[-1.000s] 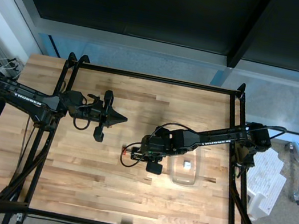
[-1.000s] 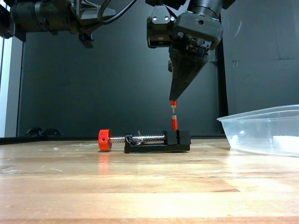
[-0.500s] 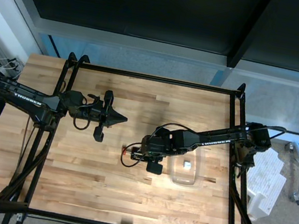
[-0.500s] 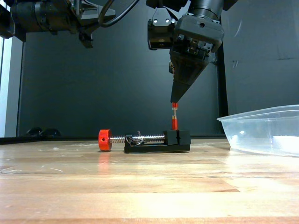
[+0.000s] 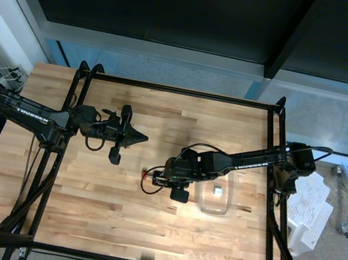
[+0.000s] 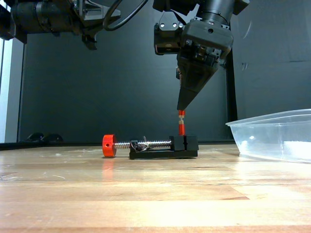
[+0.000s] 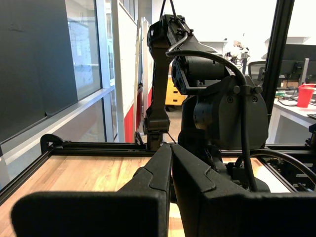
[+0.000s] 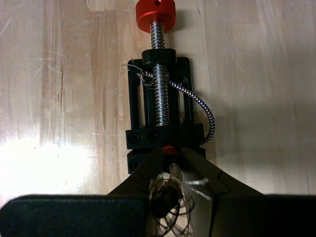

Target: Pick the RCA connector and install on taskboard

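Observation:
The taskboard (image 6: 163, 147) is a small black block with an orange-red knob (image 6: 109, 145) and a silvery threaded rod, lying on the wooden table. My right gripper (image 6: 181, 108) points straight down over the end away from the knob, shut on the RCA connector (image 6: 181, 116), a thin red and gold plug. The plug's lower tip meets the red socket (image 6: 181, 128) that stands up from the block. In the right wrist view the taskboard (image 8: 158, 118) lies beneath the right gripper (image 8: 170, 160), with the connector (image 8: 173, 173) between the fingers. My left gripper (image 5: 142, 138) hovers shut, away from the board.
A clear plastic tray (image 5: 214, 208) with a small white piece (image 5: 217, 191) in it sits just right of the taskboard, and its rim (image 6: 272, 121) rises close to the right gripper. A braided wire (image 8: 197, 106) loops off the board's side. Black frame rails border the table.
My right gripper has come down with the connector. The gap between the plug's tip and the red socket has closed. The left arm has not moved.

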